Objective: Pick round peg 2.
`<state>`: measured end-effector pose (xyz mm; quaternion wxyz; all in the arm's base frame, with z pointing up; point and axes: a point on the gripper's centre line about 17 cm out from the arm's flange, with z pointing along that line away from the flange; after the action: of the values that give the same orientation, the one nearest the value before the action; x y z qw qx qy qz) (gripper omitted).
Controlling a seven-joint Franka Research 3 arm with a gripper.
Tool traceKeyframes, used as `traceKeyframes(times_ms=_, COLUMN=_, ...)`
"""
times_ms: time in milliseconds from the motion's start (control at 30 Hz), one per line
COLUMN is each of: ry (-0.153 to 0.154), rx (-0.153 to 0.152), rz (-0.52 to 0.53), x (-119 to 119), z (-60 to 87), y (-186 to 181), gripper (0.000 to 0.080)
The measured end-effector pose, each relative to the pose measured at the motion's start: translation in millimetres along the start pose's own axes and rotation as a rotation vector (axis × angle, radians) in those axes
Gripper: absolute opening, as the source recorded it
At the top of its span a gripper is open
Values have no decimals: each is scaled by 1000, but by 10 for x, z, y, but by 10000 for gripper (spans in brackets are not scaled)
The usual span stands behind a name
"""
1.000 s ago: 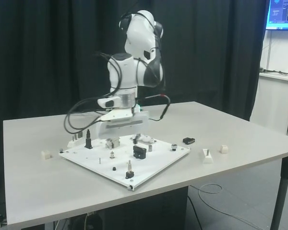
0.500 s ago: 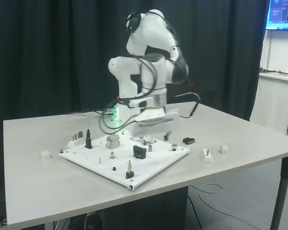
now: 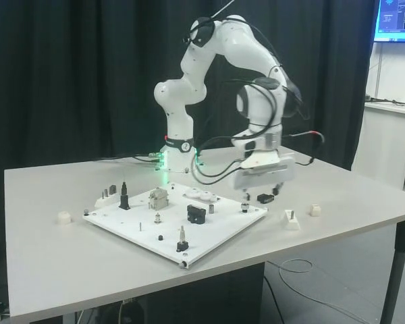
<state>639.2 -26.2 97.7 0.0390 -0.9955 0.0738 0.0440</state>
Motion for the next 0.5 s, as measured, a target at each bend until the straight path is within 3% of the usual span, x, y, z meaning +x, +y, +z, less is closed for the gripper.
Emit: traceKeyframes(times_ms=500, ry=83, rx=-39, rz=15, x=125, z=171, y=-766, gripper=800)
